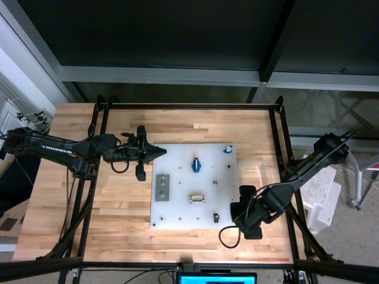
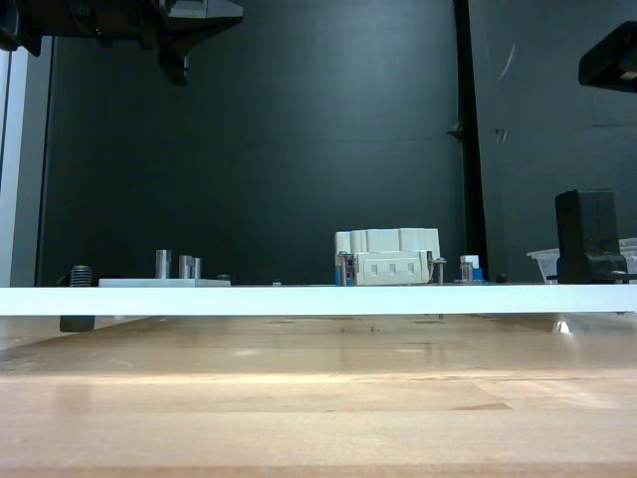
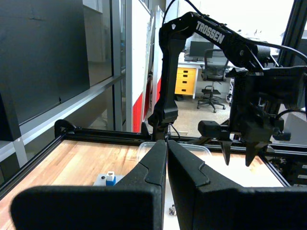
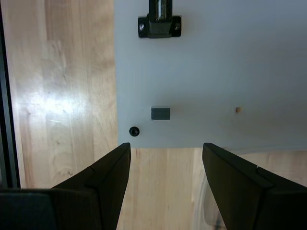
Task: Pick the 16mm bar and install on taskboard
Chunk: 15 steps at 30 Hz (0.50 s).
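While both arms are off the parts, the white taskboard (image 1: 177, 171) lies flat on the wooden table (image 1: 118, 231). The left gripper (image 1: 161, 153) hangs high over the board's far left edge, pointing inward; in the left wrist view its fingers (image 3: 153, 167) are pressed together with nothing between them. The right gripper (image 1: 246, 213) sits low beside the board's near right corner, pointing down. Its fingers (image 4: 112, 177) are spread wide and hold nothing, and the board edge and bare table show in the gap. One right finger (image 2: 587, 239) reaches down to about board level in the low view. 16mm bar: neither gripper holds it. A grey plate (image 1: 161, 188) on the board's left side carries several short metal pegs (image 2: 164, 264) standing upright, but I cannot tell whether any of them is the bar. Also on the board are a blue part (image 1: 196, 165) near the far middle, a beige connector (image 2: 388, 257) near the centre, a small grey block (image 4: 160, 113) and a black screw (image 4: 134, 131) close to the near right corner.
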### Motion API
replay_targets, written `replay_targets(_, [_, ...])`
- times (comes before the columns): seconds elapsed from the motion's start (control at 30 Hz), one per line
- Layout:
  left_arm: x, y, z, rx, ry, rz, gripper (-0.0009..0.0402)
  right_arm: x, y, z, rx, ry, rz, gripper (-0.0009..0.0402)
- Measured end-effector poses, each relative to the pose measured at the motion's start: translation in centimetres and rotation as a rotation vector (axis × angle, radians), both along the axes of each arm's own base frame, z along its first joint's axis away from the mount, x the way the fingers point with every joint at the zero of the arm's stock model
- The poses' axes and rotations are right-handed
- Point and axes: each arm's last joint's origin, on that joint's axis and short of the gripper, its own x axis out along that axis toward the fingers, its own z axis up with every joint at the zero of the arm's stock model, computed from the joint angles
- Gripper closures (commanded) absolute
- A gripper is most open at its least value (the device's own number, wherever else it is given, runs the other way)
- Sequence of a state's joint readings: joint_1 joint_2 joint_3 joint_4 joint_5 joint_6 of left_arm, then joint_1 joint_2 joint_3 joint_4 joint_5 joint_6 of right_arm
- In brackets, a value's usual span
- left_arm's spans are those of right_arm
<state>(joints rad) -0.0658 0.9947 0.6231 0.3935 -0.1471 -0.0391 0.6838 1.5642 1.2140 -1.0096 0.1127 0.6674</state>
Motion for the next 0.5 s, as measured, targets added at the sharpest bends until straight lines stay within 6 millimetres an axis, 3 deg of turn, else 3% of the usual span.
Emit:
replay_targets(0.2, [0.0,0.0,0.0,0.0,0.0,0.0,0.0393,0.0,-2.0,1.4,0.013,-0.082,-0.008,0.0191])
replay_targets(0.5, [0.0,0.0,0.0,0.0,0.0,0.0,0.0393,-0.5,-6.9,3.9,0.028,-0.306,-0.027,0.0247])
